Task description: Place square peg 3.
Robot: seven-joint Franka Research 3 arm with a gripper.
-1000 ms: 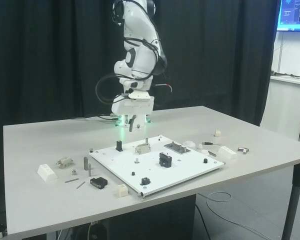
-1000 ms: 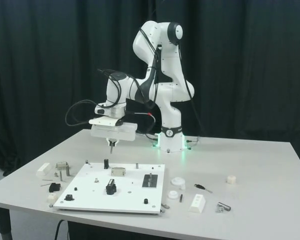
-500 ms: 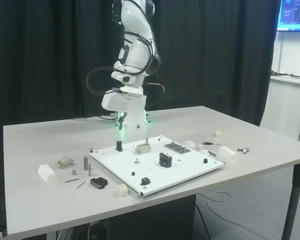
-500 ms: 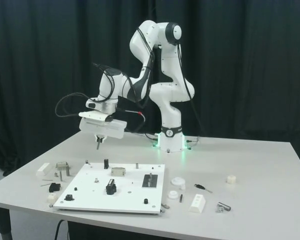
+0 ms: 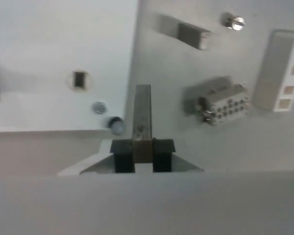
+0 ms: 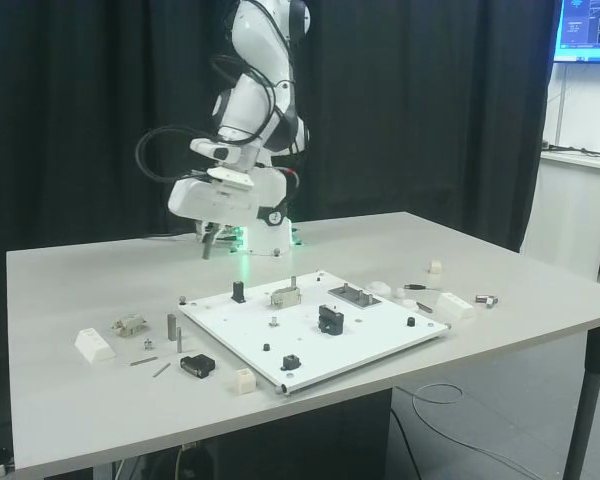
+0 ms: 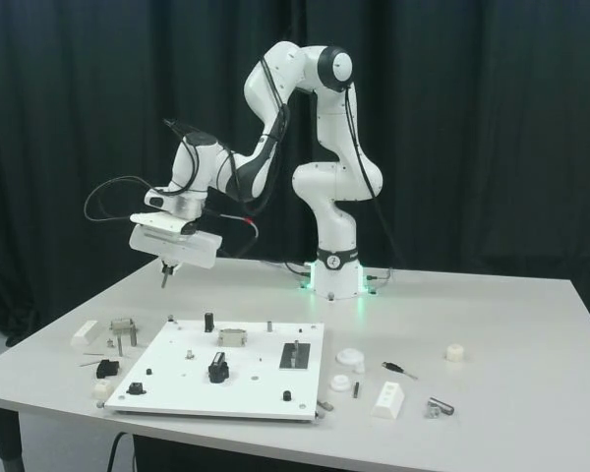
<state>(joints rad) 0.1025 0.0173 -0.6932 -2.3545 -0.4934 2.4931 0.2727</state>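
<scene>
Gripper (image 5: 142,147) clamping square peg (image 5: 141,117)

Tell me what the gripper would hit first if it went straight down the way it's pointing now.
Probably the bare grey table beside the white board's edge. The grey square peg held in the gripper would touch first. Depth is unclear, so it might clip that edge instead.

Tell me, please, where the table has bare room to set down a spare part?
The widest bare stretch lies on the table between the robot base and the small white cylinder. It is crowded beside the white board, around the grey connector and white block.
</scene>
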